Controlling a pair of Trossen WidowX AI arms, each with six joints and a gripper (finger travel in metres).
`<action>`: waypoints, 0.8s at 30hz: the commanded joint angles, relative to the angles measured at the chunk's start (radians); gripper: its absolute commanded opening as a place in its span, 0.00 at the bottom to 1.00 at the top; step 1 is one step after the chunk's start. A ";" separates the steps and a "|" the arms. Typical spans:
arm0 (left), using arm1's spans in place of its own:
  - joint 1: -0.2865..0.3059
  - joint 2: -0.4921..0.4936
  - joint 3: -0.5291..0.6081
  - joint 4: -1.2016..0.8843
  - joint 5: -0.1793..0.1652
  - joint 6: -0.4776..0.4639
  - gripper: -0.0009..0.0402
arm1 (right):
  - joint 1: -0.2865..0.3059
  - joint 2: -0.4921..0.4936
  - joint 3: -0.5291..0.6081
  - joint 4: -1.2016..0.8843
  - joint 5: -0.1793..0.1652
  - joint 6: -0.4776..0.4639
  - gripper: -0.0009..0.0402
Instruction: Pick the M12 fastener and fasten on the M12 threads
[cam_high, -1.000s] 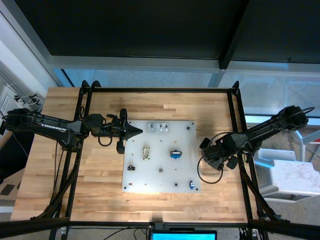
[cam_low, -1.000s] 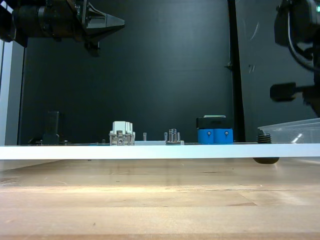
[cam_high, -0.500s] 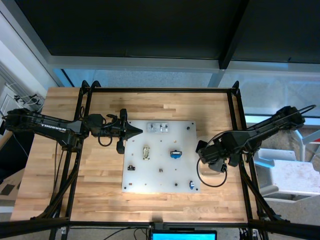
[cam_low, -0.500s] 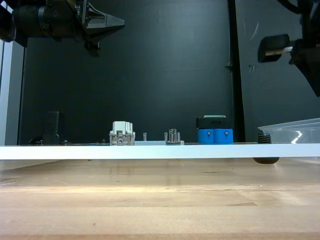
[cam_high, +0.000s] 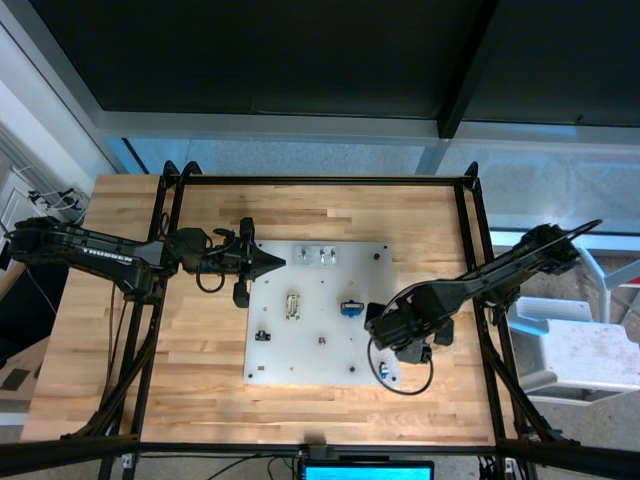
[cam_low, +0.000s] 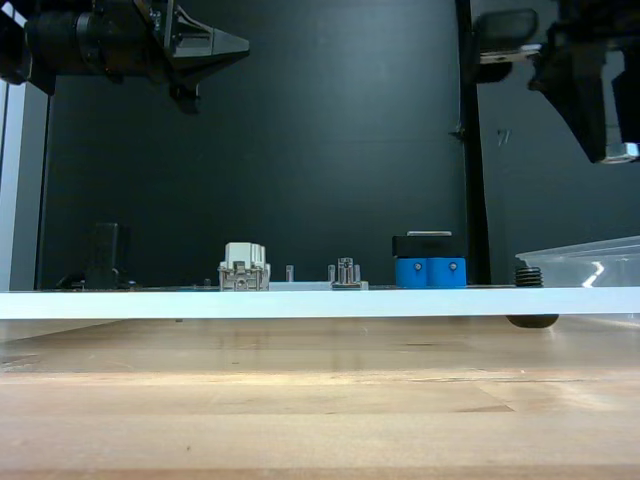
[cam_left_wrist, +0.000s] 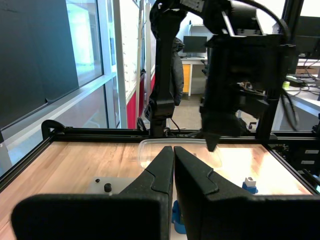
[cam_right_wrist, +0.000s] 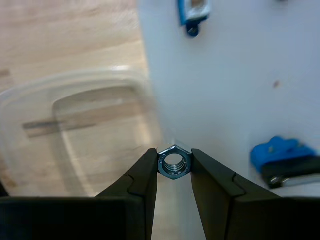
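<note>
1. Since the M12 fastener (cam_right_wrist: 174, 164) is seen clamped between the fingers of the right gripper (cam_right_wrist: 174, 161), the pick can be judged as done. The nut is gripped across its flats with its bore open to the camera. It is held in the air over the line where the clear tray (cam_right_wrist: 75, 130) meets the white board (cam_right_wrist: 225, 75).
2. The fastening is judged as wholly left to do. At the lower right of the low view the M12 threads (cam_low: 528, 275) are shown with their ribs bare, standing in front of the tray. The right gripper is seen high above them, at the upper right of that frame. The nut has yet to be carried over the stud, lowered, aligned and turned down.
3. The left gripper (cam_low: 235, 42) is held high at the upper left of the low view. In the high view it is placed over the board's far left edge. Its fingers (cam_left_wrist: 165, 165) are pressed together on nothing, well apart from the work.
4. The bench (cam_high: 150, 380) is made of pale wooden planks, and the white board is laid flat at its middle. A blue connector (cam_low: 430, 270) and a silver socket (cam_low: 244, 270) are carried on the board, among other small parts.
5. The bench is enclosed by a black frame (cam_high: 320, 181), with dark panels behind it. An office with desks and screens is shown beyond it in the left wrist view.
</note>
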 joint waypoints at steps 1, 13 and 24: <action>0.000 0.000 0.000 0.000 0.000 0.000 0.02 | 0.007 0.061 0.067 0.000 0.000 -0.002 0.05; 0.000 0.000 0.000 0.000 0.000 0.000 0.02 | 0.044 0.264 0.269 0.023 -0.051 -0.003 0.05; 0.000 0.000 0.000 0.000 0.000 0.000 0.02 | 0.044 0.372 0.346 0.097 -0.051 -0.017 0.05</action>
